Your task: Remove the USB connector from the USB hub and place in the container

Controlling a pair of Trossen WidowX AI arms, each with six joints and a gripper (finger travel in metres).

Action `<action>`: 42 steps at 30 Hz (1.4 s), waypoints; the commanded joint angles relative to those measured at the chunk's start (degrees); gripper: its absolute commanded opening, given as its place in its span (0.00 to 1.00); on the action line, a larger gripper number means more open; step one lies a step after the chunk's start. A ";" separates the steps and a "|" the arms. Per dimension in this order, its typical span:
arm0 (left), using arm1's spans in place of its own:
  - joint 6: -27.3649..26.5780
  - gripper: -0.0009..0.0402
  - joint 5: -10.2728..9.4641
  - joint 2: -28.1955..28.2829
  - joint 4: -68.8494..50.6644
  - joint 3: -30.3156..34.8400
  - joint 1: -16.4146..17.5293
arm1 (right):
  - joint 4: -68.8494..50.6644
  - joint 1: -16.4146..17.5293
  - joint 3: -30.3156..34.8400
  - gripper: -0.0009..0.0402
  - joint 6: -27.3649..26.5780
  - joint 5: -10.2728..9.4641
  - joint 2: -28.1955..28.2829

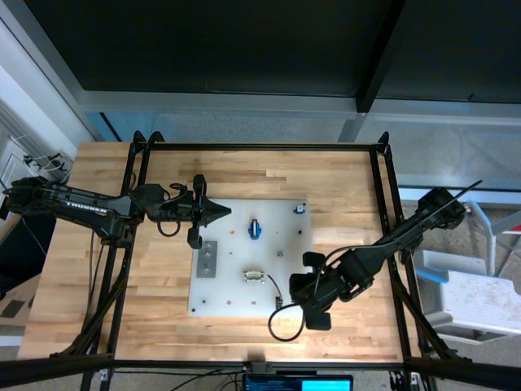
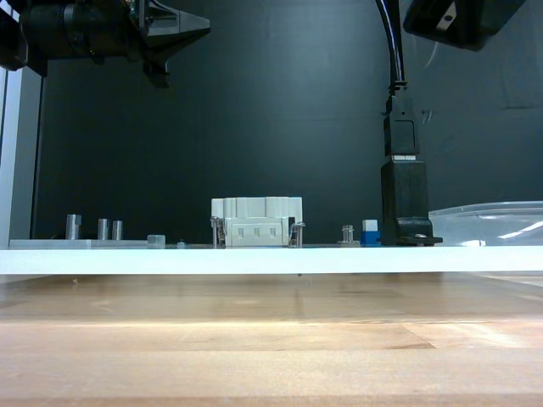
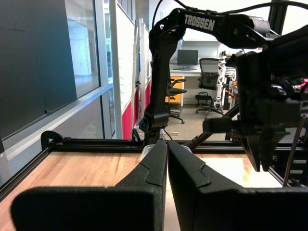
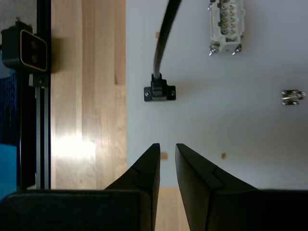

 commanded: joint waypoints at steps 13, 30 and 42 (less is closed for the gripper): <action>0.02 0.02 0.02 0.02 0.02 0.00 0.02 | 2.29 -0.02 1.49 0.40 0.59 5.66 3.93; 0.02 0.02 0.02 0.02 0.02 0.00 0.02 | 8.02 -0.98 1.49 0.48 -0.09 5.38 8.98; 0.02 0.02 0.02 0.02 0.02 0.00 0.00 | 9.79 -1.60 1.49 0.48 -0.57 5.22 11.15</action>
